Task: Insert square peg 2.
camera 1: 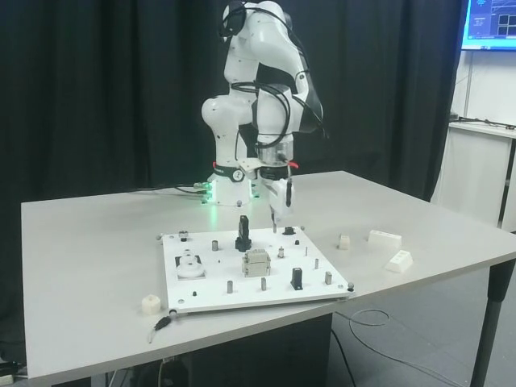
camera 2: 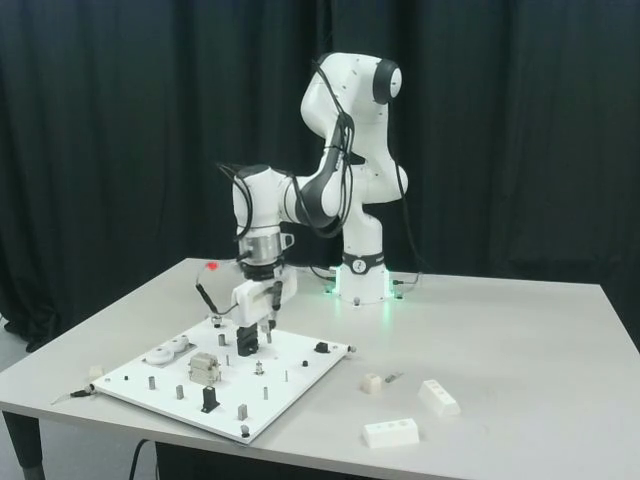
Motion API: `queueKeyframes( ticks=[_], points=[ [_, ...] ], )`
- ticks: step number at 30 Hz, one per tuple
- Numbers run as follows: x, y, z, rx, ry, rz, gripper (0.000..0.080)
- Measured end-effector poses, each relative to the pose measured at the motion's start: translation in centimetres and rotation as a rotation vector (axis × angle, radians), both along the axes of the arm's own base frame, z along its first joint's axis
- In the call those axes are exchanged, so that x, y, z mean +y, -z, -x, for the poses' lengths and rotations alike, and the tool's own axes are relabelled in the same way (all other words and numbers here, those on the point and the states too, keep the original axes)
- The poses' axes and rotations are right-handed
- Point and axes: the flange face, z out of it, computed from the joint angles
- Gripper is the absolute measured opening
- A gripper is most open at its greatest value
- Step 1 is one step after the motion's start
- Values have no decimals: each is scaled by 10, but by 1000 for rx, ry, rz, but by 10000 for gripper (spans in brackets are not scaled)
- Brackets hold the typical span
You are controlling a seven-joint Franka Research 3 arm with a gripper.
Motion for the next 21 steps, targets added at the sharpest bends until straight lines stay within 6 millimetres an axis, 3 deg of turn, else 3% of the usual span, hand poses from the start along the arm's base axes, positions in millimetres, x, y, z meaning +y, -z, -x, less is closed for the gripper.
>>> queueKeyframes(
  ticks=[21],
  points=[
    [-2, 26, 12, 59, 120, 0, 75]
  ],
)
